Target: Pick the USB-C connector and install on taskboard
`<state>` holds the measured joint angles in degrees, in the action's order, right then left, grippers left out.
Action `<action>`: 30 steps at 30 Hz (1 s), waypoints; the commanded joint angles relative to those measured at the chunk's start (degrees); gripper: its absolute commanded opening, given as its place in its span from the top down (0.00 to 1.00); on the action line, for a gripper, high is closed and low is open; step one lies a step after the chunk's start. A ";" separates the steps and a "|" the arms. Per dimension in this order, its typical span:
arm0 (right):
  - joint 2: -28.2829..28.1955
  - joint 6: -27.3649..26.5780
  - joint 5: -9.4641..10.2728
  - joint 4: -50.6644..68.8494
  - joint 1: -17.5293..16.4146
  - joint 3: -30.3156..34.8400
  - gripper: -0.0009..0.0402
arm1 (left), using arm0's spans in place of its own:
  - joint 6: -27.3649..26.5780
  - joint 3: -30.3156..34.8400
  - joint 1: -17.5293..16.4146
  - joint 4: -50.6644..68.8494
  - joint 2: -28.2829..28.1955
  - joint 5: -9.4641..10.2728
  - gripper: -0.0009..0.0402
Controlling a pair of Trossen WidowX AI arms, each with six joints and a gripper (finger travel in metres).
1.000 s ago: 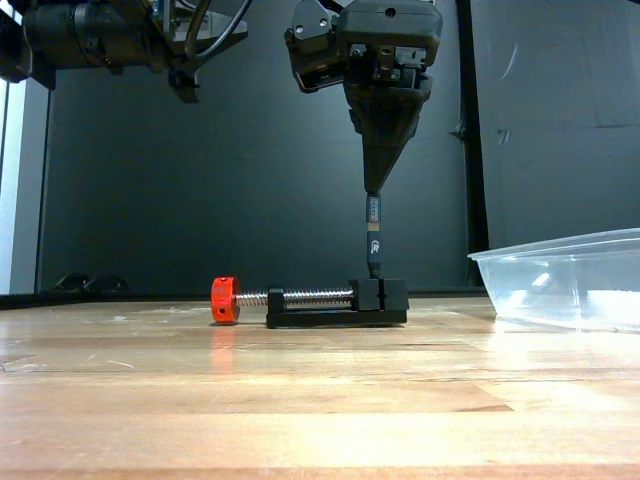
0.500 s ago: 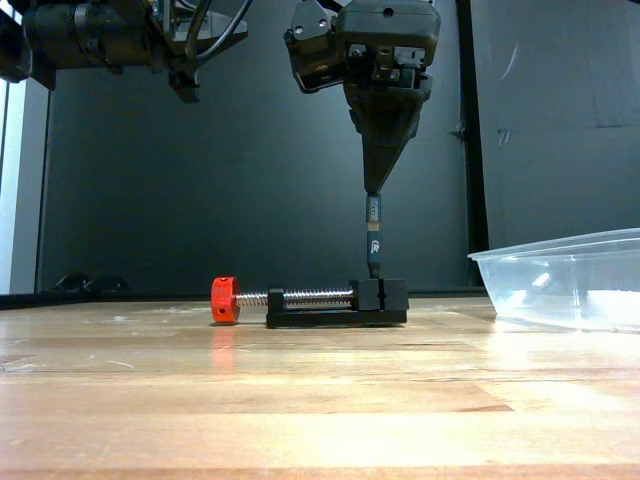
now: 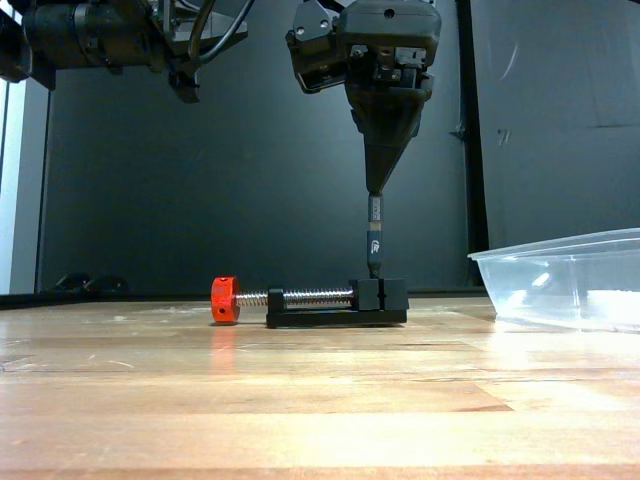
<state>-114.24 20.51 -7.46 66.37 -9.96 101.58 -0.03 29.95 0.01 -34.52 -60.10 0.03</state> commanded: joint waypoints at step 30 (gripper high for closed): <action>0.15 -0.87 1.03 -1.53 0.00 -1.03 0.98 | 0.00 0.00 0.00 0.00 -0.02 0.00 0.98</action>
<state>-114.06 19.62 -6.59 65.04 -9.96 100.68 -0.03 29.95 0.01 -34.52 -60.10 0.03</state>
